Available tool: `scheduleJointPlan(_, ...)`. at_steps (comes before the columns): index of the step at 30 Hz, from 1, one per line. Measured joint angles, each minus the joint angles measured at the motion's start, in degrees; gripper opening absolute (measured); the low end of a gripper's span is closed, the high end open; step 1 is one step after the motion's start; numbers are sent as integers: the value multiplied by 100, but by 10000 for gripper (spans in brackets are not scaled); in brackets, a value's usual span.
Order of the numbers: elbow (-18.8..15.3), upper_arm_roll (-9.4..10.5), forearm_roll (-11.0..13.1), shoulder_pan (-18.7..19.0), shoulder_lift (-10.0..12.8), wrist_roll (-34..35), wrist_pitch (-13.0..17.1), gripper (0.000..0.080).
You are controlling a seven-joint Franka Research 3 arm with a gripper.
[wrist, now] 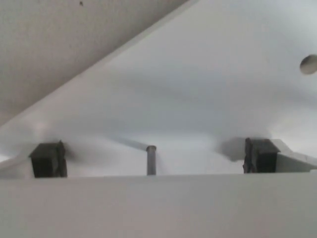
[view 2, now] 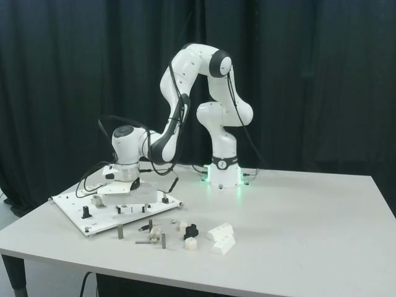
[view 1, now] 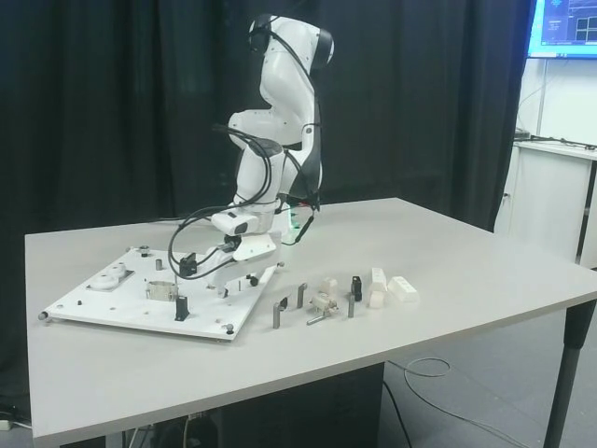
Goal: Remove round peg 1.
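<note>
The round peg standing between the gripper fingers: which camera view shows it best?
The wrist view: the round peg stands upright on the white board, centred between the open gripper fingertips. In both room views the gripper and cables hide it.

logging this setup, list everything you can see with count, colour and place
board: one, white, on the table's left part in the first room view
round peg: one, grey, upright on the board between the fingers
loose parts: several, white, grey and black, on the table beside the board
table: one, grey
screen: one, lit, far right in the first room view
arm: one, white, bent down over the board
gripper: one, black fingers apart
</note>
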Motion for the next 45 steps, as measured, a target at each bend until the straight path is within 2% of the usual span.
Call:
scheduleJointPlan(15,-179,-22,-10,8,-133,0,50,800)
scheduleJointPlan(16,-191,-22,-10,9,-145,1,55,698)
scheduleJointPlan(24,-234,-22,-10,10,-188,2,84,698)
scheduleJointPlan(25,-234,-22,-10,10,-188,2,85,390)
scheduleJointPlan(31,-240,-22,-9,10,-188,4,98,390)
scheduleJointPlan(32,-242,-22,-9,10,-188,4,105,206)
scheduleJointPlan(36,-258,-44,-9,8,-187,6,198,206)
scheduleJointPlan(37,-265,-46,-9,9,-188,6,215,53)
scheduleJointPlan(45,-302,-48,-9,9,-207,6,272,53)
